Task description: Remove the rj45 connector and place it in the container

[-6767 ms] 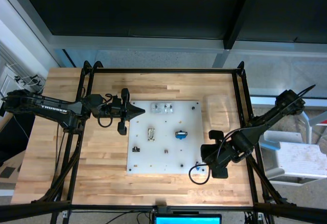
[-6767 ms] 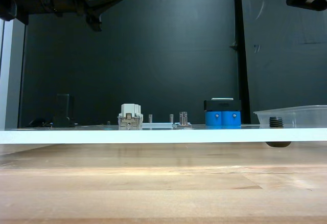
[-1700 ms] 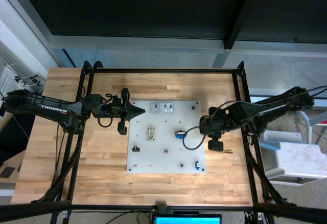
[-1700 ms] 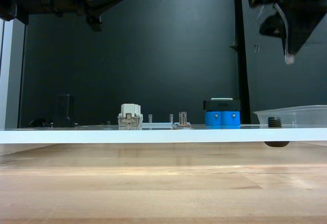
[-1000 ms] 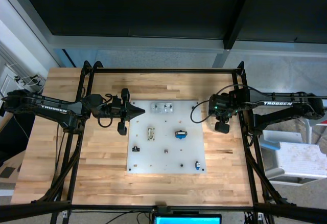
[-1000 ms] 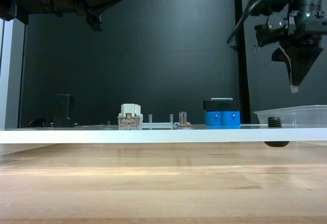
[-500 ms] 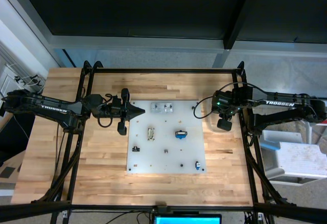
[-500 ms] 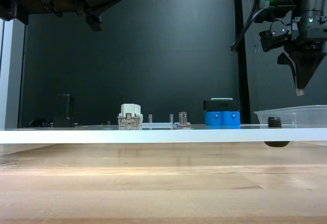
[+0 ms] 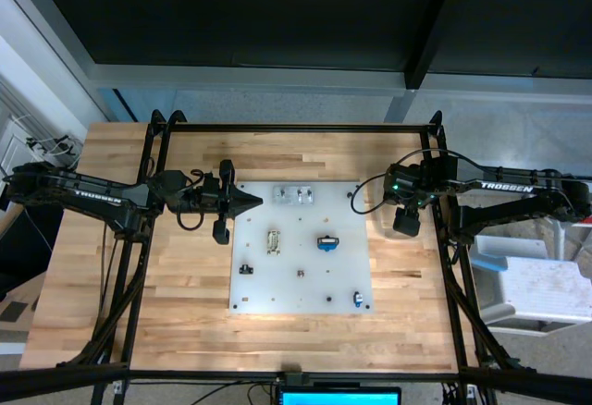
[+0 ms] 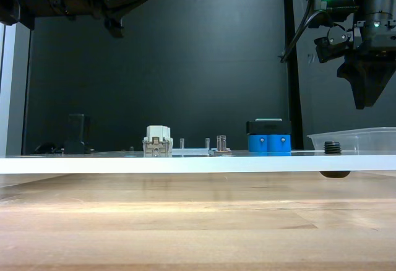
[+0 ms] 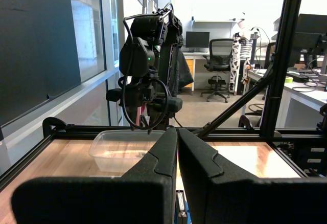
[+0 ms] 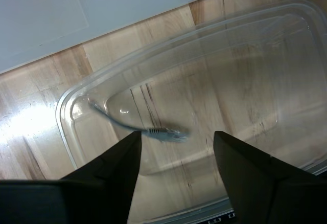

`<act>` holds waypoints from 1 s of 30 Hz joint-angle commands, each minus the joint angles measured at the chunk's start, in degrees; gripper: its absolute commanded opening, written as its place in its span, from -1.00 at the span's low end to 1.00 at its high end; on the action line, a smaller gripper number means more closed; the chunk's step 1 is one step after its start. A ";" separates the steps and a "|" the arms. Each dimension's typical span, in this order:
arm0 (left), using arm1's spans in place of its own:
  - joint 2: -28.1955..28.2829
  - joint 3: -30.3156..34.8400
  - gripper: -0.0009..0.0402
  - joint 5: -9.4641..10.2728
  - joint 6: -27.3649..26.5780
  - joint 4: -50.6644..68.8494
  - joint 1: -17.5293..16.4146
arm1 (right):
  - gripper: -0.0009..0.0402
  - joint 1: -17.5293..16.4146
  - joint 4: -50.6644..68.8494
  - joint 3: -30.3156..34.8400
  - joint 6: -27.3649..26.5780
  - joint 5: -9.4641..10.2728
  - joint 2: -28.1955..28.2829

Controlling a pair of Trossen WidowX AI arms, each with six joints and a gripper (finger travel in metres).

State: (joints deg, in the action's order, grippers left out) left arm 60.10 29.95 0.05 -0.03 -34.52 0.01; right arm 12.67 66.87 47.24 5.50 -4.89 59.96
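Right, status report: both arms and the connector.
Right gripper open above container. Left gripper shut, parked beside board. rj45 connector inside container, nothing obstructing.

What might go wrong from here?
1. The small grey-blue plug with short cable looks blurred, likely moving, near one end wall of the clear plastic tray; it may bounce out.
2. The open right hand hangs low over that light tray; retracting may clip its rim.
The shut left hand is parked beside the white board.
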 commanded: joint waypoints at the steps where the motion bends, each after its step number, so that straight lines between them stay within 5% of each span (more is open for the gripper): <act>1: 0.00 0.00 -0.95 -0.02 0.02 0.00 0.00 | 0.16 0.00 -0.02 0.04 0.02 -0.07 0.04; 30: 0.00 0.00 -0.95 -0.02 0.02 0.00 -0.02 | 0.21 -0.02 -0.26 0.04 0.00 -0.11 0.07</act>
State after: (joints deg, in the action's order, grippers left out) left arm 60.10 29.93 0.03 -0.01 -34.52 0.01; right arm 12.67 66.63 47.24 5.50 -4.97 59.99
